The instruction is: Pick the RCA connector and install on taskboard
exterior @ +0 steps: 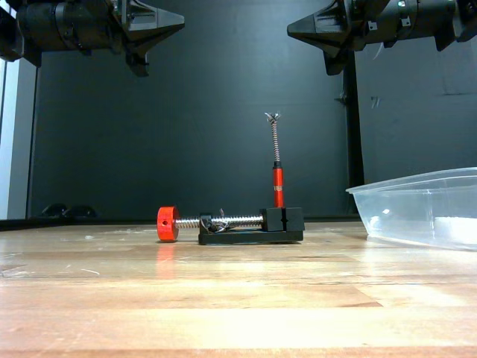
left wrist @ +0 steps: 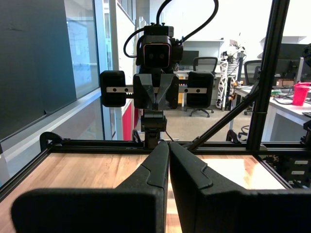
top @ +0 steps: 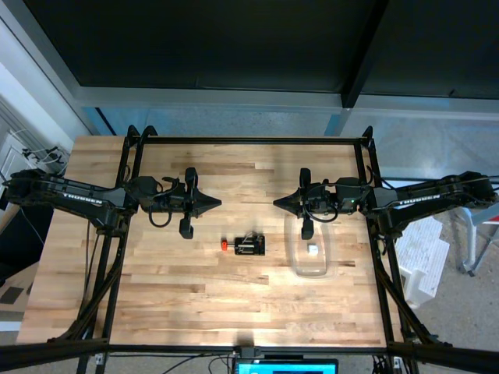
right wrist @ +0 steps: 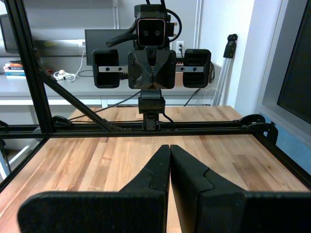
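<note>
The black vise [exterior: 253, 224] with its red knob [exterior: 168, 223] lies on the bare table mid-board. On it the red connector [exterior: 277, 186] stands upright, its braided cable [exterior: 275, 142] rising straight up, with nothing holding it. The stub beneath it cannot be told apart. From above, the vise [top: 251, 245] shows only as a small dark block. My left gripper [top: 217, 203] hangs high, left of the vise, shut and empty [left wrist: 168, 145]. My right gripper [top: 277, 202] hangs high to the right, also shut and empty [right wrist: 169, 148]. The two gripper tips face each other.
The clear tray [top: 310, 269] sits right of the vise, below the right arm, with the bare white block [top: 312, 249] in it. In the low view the tray [exterior: 417, 205] stands at the right. A black frame rail [top: 249, 141] borders the table's far edge.
</note>
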